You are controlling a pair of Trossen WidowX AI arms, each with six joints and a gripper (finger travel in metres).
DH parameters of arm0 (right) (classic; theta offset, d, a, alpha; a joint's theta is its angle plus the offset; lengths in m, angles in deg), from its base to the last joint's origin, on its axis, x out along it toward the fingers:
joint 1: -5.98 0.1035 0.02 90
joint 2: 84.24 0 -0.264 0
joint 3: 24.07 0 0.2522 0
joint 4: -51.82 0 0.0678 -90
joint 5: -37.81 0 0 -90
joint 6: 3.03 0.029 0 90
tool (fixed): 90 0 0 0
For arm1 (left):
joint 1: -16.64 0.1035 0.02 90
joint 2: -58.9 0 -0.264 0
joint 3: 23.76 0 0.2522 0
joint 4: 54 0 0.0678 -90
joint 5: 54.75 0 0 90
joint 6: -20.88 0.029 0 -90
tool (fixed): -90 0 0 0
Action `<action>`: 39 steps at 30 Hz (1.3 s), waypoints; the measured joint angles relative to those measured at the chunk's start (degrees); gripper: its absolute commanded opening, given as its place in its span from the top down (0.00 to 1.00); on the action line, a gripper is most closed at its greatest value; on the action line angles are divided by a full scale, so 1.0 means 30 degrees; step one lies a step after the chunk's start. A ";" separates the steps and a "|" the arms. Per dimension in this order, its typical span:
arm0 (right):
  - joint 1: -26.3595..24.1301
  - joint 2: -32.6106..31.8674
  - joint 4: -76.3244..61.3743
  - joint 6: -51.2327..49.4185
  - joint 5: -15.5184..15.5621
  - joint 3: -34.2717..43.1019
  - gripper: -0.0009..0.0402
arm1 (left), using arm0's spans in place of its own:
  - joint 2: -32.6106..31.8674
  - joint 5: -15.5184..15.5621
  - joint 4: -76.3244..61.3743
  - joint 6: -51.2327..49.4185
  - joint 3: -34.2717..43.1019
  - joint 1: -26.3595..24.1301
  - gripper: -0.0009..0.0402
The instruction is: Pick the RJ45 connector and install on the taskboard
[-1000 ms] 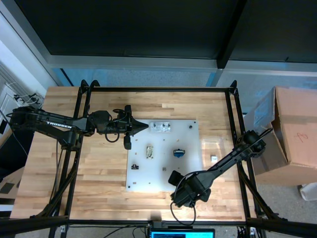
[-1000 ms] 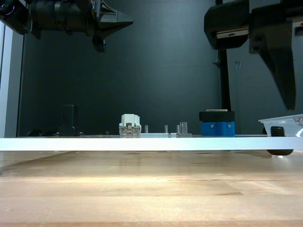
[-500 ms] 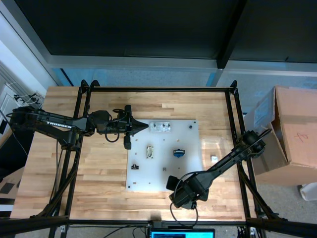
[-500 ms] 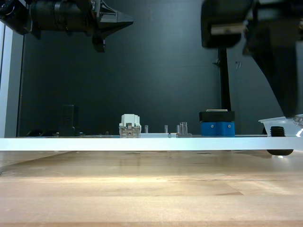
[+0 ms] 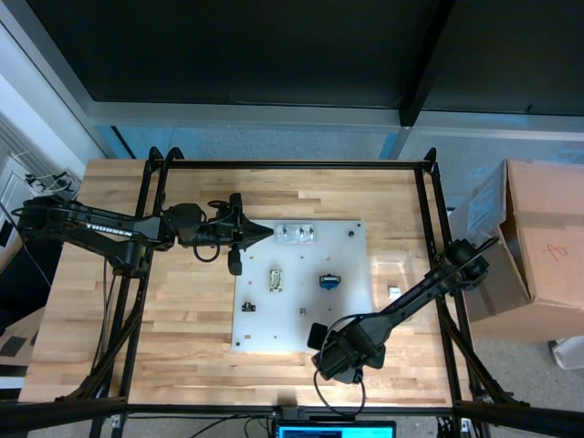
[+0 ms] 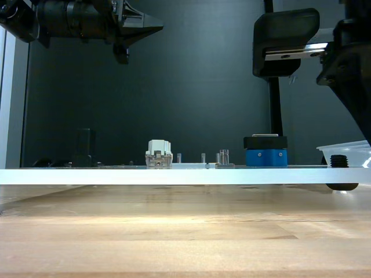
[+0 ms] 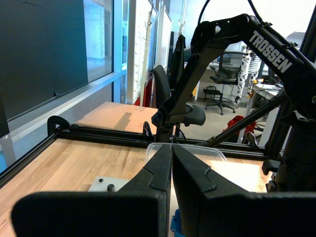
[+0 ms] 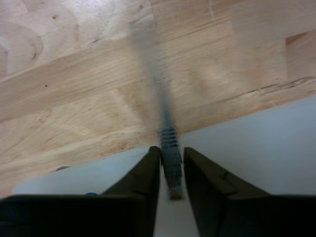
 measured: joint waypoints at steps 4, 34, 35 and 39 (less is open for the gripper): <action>-0.0044 0.0015 0.0015 0.0481 -0.0073 0.0000 0.96 | 0.0000 0.0000 0.0000 0.0000 0.0000 0.0000 0.98; -0.2514 1.0899 0.4007 2.0247 -1.2568 -0.5625 0.98 | 0.0000 0.0007 0.0000 0.0000 -0.0007 0.0000 0.98; -0.2739 1.0877 0.4277 2.0655 -1.2954 -0.5639 0.98 | 0.0000 0.0000 0.0000 0.0007 0.0000 0.0000 0.98; -0.3417 1.0856 0.6258 2.1107 -1.5234 -0.5763 0.98 | 0.0000 0.0000 0.0000 0.0007 0.0000 0.0000 0.98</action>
